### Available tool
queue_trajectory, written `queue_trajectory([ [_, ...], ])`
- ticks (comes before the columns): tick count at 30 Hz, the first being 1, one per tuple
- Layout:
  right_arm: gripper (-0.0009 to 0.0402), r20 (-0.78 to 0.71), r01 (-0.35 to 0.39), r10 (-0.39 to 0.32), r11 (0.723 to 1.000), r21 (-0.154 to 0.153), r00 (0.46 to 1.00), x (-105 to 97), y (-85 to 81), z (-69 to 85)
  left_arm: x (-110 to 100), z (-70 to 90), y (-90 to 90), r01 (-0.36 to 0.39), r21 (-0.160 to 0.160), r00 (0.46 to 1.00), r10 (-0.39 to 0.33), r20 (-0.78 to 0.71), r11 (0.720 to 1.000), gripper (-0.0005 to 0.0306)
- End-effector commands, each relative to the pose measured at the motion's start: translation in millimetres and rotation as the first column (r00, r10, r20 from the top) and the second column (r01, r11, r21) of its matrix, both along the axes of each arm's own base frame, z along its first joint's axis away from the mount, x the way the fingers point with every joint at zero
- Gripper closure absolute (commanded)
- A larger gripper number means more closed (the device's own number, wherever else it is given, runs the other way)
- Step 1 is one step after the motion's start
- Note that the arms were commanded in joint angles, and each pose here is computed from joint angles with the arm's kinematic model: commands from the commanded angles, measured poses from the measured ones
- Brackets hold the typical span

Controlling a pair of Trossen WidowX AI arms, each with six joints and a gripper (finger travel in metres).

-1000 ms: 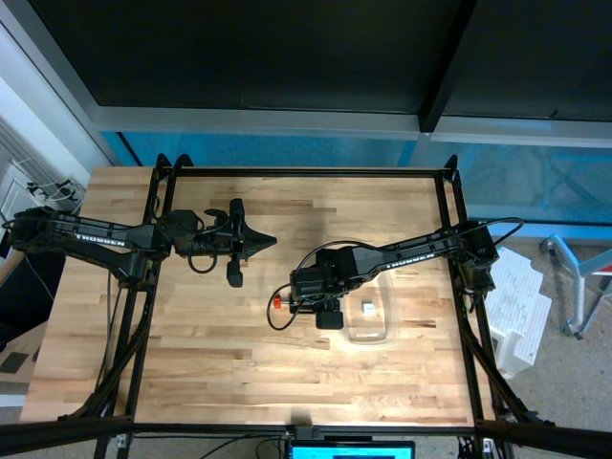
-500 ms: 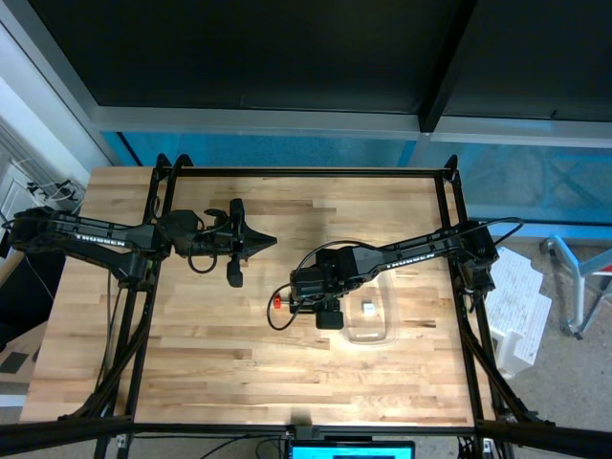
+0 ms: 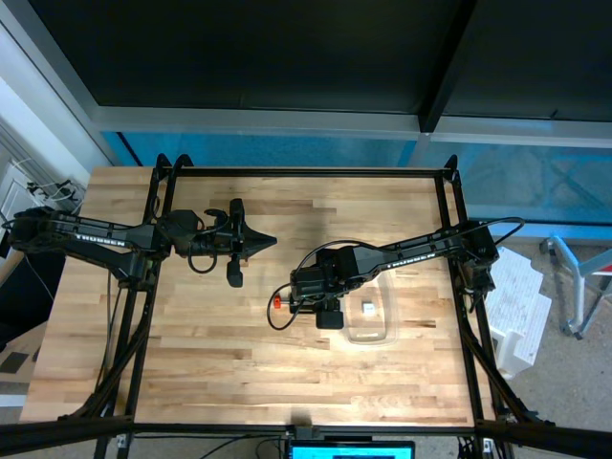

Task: Pick the usb-c connector and install on the hub

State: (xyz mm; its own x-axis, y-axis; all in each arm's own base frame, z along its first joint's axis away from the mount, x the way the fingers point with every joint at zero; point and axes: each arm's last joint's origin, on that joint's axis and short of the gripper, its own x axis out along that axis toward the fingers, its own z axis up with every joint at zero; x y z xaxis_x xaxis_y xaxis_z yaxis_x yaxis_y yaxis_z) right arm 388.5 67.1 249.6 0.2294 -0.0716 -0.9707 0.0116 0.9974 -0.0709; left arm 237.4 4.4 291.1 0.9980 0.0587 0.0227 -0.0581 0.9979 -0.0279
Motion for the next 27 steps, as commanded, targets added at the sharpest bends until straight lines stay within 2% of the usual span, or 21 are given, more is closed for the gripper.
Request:
queue_trajectory([
  [1, 0.0237, 0.0, 0.0, 0.0, 1.0, 0.0, 1.0, 0.1, 0.0, 0.0, 0.1, 0.0, 0.0, 0.0, 0.0, 1.0, 0.0, 0.0, 1.0, 0.03],
  [12, 0.0256, 0.0, -0.004, 0.004, 1.0, 0.0, 1.0, 0.1, 0.2, 0.0, 0.1, 0.0, 0.1, 0.0, 0.0, 1.0, 0.0, 0.0, 1.0, 0.03],
  [27, 0.0345, 0.001, -0.005, 0.005, 1.0, 0.005, 1.0, 0.2, 0.2, 0.0, 0.1, 0.0, 0.0, 0.0, 0.0, 1.0, 0.0, 0.0, 1.0, 0.03],
])
